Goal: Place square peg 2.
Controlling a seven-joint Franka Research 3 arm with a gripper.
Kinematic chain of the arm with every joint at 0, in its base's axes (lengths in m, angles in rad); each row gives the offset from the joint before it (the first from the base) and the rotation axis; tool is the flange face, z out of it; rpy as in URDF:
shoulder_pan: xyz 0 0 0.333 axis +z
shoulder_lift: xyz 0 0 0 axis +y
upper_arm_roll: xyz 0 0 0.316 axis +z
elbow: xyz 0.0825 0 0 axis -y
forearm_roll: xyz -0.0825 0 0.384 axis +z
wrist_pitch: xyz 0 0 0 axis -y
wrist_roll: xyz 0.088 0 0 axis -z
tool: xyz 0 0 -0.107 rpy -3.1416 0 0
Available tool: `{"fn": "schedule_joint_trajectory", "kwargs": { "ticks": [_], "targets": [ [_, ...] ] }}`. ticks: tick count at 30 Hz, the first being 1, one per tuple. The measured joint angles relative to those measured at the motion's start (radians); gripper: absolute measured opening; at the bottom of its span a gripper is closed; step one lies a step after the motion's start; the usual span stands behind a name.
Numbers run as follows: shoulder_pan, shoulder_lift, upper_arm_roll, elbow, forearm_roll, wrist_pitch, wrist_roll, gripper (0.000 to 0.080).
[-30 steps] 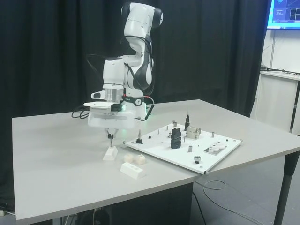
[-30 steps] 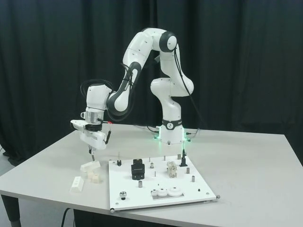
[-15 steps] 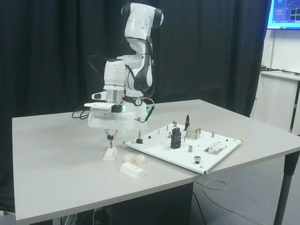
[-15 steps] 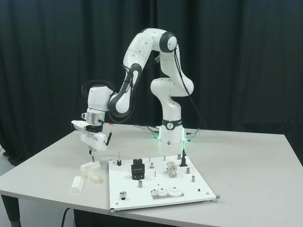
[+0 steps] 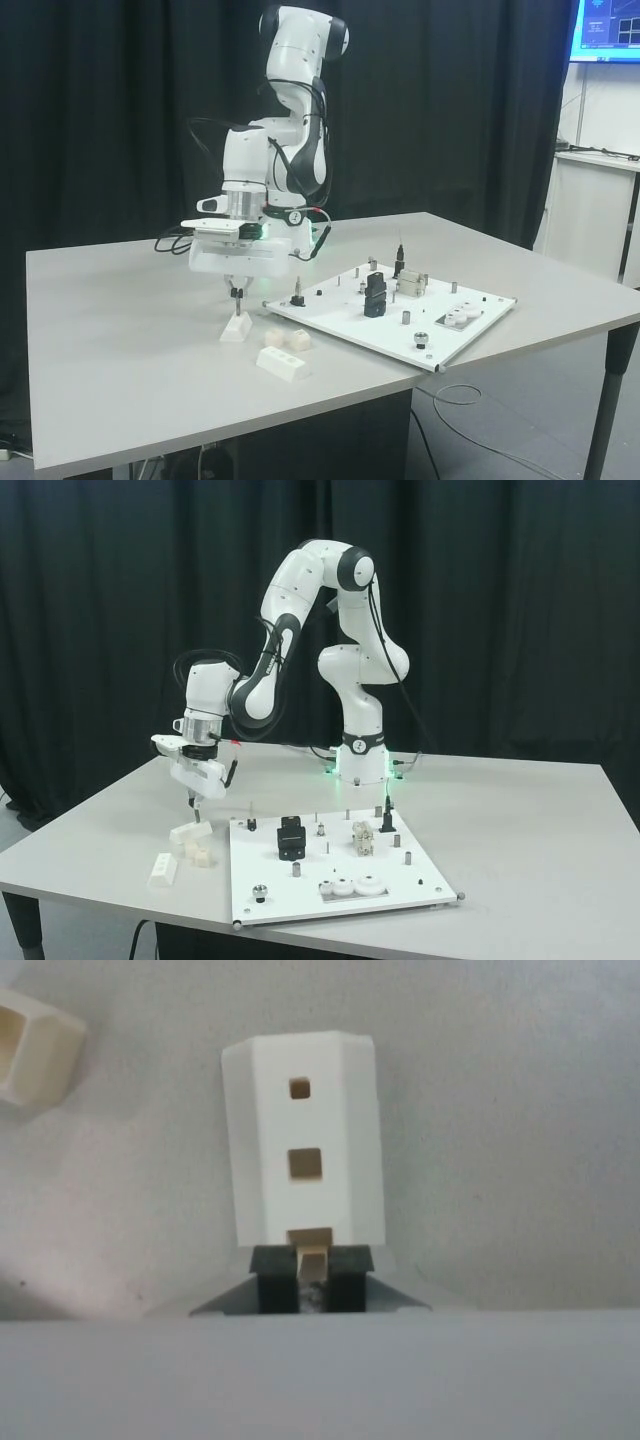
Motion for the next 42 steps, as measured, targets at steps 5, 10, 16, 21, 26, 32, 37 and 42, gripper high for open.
{"fn": "schedule_joint_trajectory", "kwargs": {
  "ticks": [5,10,16,21,26,32,37,42],
  "targets": [
    [0.000,-0.001,-0.001,-0.001,0.001,0.000,0.000,0.0057],
    [0.000,-0.001,-0.002,-0.002,0.012,0.000,0.000,0.0057],
    [0.000,-0.001,-0.003,-0.004,0.019,0.000,0.000,0.0057],
    [0.000,-0.001,-0.003,-0.004,0.028,0.002,0.000,0.0057],
    [0.000,-0.001,-0.003,-0.004,0.030,0.011,0.000,0.0057],
    [0.000,-0.001,-0.001,-0.004,0.031,0.015,0.000,0.0057],
    [0.000,0.000,0.000,-0.004,0.032,0.017,0.000,0.0057],
    [0.000,0.003,0.003,-0.004,0.038,0.023,0.000,0.0057]
  ]
}}
